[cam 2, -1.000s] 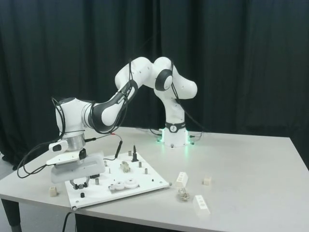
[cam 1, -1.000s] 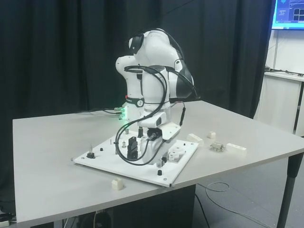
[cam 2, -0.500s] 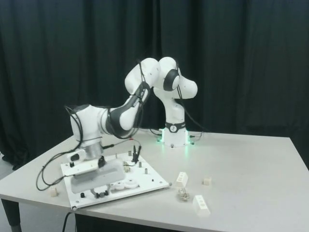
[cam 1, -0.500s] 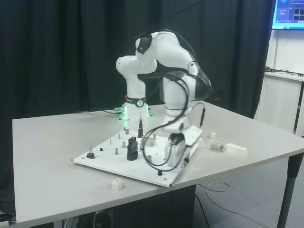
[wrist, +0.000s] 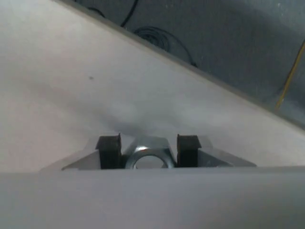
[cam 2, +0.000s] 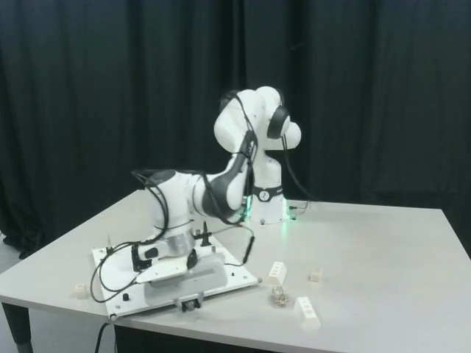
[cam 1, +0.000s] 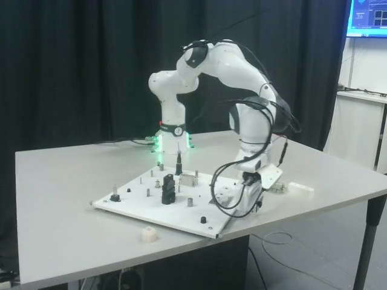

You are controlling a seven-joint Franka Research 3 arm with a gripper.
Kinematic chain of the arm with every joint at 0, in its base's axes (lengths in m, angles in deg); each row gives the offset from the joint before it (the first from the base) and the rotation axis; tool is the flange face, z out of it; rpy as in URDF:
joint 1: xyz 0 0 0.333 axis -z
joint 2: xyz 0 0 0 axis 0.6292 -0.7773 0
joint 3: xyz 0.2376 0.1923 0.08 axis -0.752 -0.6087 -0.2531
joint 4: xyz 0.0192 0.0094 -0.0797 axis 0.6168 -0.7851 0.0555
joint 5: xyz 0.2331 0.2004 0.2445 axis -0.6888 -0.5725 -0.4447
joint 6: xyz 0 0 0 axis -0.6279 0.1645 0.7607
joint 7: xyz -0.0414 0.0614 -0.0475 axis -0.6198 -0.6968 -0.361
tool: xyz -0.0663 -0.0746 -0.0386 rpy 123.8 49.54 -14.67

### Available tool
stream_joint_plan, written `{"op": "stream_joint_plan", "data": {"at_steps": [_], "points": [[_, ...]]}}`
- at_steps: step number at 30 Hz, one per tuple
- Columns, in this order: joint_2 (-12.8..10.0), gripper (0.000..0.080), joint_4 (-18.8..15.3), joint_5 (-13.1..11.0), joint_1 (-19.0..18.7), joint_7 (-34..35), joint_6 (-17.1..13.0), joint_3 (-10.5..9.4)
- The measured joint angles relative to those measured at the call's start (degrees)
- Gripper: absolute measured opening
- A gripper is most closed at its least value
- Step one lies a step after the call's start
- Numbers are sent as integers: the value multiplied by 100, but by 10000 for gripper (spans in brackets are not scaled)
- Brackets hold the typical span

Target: Place bolt 4.

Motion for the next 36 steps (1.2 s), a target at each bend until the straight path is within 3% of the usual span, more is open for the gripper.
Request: {"op": "stream_joint_plan", "data": {"at_steps": [5,12,22,28,29,30,36], "points": [[1,248,-206,134,-333,433,-150,129],[4,248,-351,469,-570,940,-312,130],[92,248,-424,939,-690,1454,-332,29],[290,248,-554,1179,-687,1616,-287,-92],[329,418,-580,1207,-687,1625,-277,-107],[367,685,-604,1227,-687,1634,-266,-120],[620,685,-760,1263,-688,1656,-151,-172]]}}
